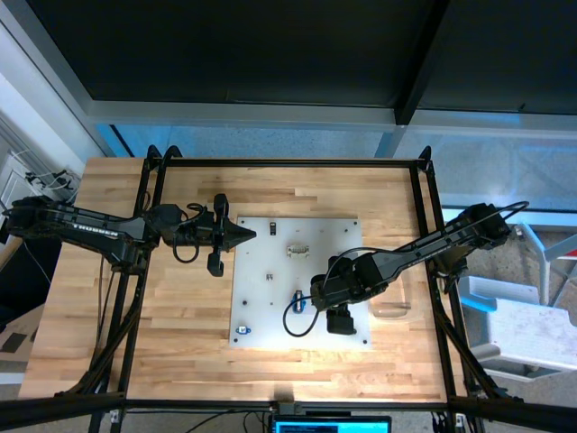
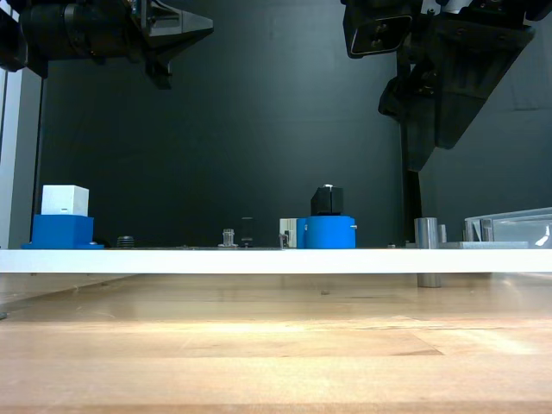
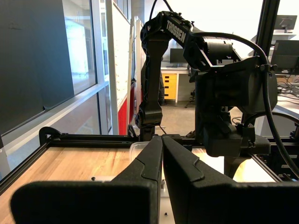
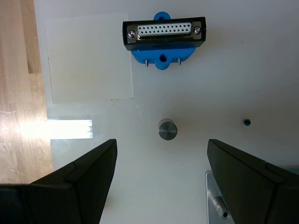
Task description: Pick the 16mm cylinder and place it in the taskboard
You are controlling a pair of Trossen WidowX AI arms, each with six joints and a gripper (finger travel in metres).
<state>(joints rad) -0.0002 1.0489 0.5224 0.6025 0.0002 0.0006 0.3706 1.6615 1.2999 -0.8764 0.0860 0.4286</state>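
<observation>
**Metal on matt white**

The 16mm cylinder [image 4: 167, 129] is smooth satin grey metal; the taskboard [image 4: 219, 70] matt white; the table [image 1: 162, 325] pale wood. Left gripper [image 1: 248, 233], centre-left in the high view, and right gripper [image 1: 340, 322], lower centre, are matt black.

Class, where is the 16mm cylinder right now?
Right wrist view: the 16mm cylinder stands on the taskboard below the open right gripper, near the blue-mounted connector; the shut left gripper hovers at the board's left edge.
</observation>
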